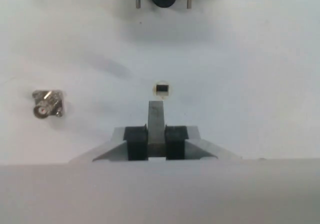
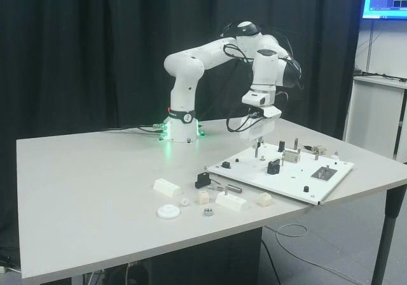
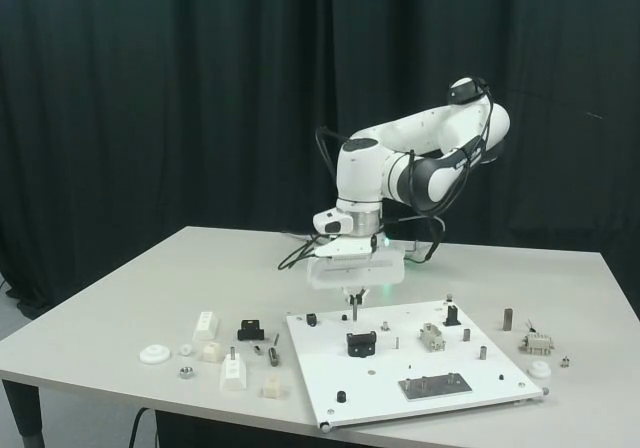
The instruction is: Place square peg 2.
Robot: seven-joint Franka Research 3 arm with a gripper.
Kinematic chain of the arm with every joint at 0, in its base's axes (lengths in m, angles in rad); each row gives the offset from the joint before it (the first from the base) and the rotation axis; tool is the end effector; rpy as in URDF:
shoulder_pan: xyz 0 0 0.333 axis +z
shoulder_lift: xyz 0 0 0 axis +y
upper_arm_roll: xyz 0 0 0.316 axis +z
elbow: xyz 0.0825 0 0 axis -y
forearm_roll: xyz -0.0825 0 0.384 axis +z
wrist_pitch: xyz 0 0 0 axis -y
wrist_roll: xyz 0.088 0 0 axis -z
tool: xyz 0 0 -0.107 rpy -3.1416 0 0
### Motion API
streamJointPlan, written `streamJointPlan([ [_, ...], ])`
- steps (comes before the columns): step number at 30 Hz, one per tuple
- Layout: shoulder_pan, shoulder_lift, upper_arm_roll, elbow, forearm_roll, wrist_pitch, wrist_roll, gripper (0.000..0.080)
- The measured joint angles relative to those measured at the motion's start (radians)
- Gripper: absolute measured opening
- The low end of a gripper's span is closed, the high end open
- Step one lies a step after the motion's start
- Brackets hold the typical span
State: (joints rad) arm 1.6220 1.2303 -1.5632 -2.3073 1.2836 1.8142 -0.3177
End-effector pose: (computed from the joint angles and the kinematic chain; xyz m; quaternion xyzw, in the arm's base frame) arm 0.4851 0.0782 0.2639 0.9864 -0.1635 -0.0028 0.0179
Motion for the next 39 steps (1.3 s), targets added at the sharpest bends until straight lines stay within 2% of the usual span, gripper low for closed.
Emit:
streamJointPlan([
  [9, 0.009, 0.0, -0.016, -0.001, -0.008, -0.001, 0.003, 0.0071],
  [39, 0.008, 0.0, -0.018, -0.002, -0.009, 0.018, 0.003, 0.0071],
])
